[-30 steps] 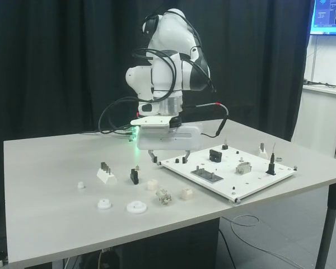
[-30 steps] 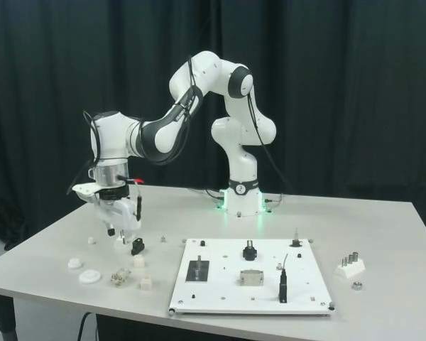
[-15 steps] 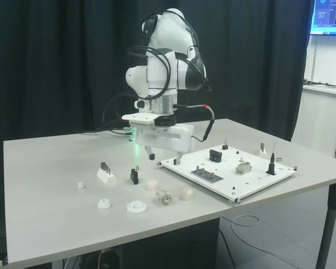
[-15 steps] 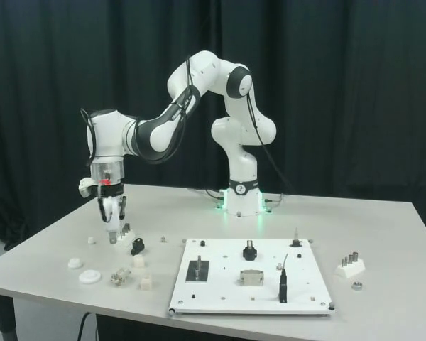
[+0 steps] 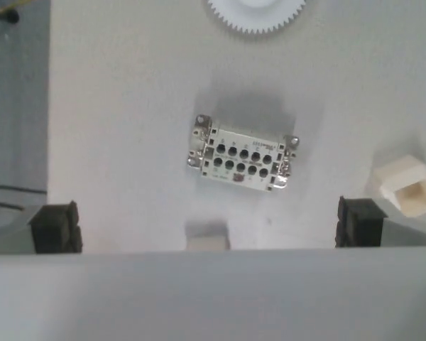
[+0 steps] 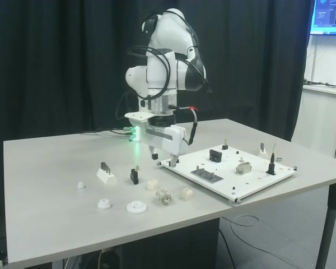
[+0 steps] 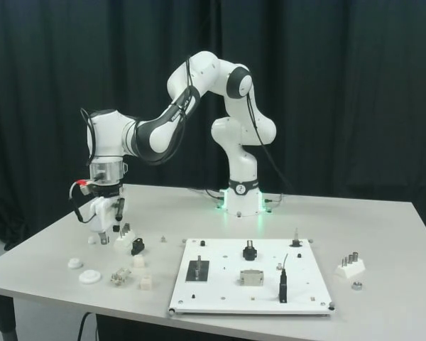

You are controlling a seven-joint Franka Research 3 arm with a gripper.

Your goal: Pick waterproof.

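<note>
Wrist view — my gripper [image 5: 206, 226], fingers spread wide and empty, hangs above the waterproof connector [image 5: 241, 161], whose long axis runs roughly along the line between my fingertips — needs a wrist turn first, I judge.

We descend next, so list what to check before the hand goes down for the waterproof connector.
1. Hand open: ok, fingers wide apart.
2. Waterproof connector in sight, lying flat on the table: ok.
3. Connector narrower than the finger gap: ok.
4. Hand centred over connector: cannot tell.
5. White gear apart from connector: ok.
6. White block clear of the nearby finger on descent: cannot tell.
</note>
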